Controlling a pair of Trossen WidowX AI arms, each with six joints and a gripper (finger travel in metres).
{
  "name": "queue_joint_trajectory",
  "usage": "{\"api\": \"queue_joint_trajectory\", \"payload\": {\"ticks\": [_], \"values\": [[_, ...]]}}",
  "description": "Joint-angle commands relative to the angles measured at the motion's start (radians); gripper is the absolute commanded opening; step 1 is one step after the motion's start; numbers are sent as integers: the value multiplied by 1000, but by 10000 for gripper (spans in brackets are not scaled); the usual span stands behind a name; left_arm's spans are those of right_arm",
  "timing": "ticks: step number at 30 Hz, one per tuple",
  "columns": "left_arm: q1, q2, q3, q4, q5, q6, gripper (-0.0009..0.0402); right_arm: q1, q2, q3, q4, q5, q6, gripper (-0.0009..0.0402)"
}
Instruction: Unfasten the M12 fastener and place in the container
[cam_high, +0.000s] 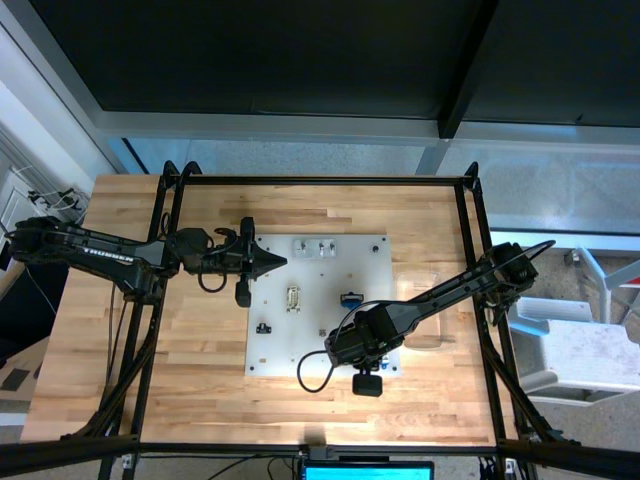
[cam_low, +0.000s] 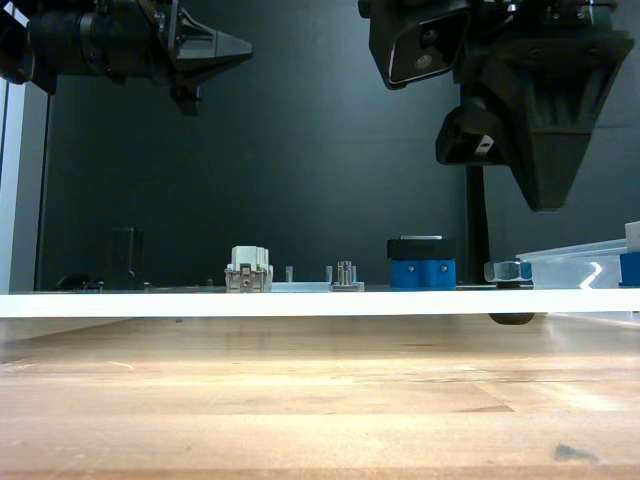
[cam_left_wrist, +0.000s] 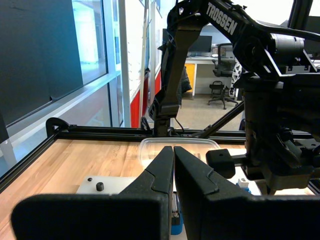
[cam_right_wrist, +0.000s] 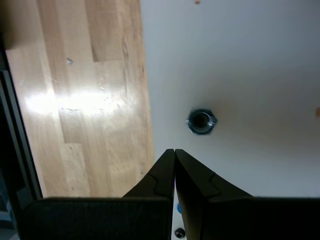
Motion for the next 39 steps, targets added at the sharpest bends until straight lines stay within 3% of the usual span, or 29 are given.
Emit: {"api": "queue_joint_trajectory", "payload": {"ticks": [1,5,9,16,21,22,23,25,26,27,34,37,39], "values": [[0,0,0,0,0,0,0,2,21,-3,5,0,-16,0],[0,0,0,0,0,0,0,3,47,-9,31,0,-19,0],[0,0,0,0,0,0,0,4,49,-20,51,27,-21,0],[0,0,0,0,0,0,0,4,49,-49,79,28,-21,0],[0,0,0,0,0,0,0,4,49,-49,74,57,-24,0],[0,0,0,0,0,0,0,4,47,-49,67,85,-35,0],[0,0,0,0,0,0,0,4,45,-49,51,151,-29,0],[0,0,0,0,0,0,0,6,38,-43,0,319,46,0],[0,0,0,0,0,0,0,8,32,-37,-25,365,61,0],[0,0,0,0,0,0,0,8,29,-32,-36,376,58,0],[0,0,0,0,0,0,0,8,17,-26,-61,371,43,0],[0,0,0,0,0,0,0,8,11,-18,-72,340,44,0],[0,0,0,0,0,0,0,9,6,-6,-80,294,43,0]]}}
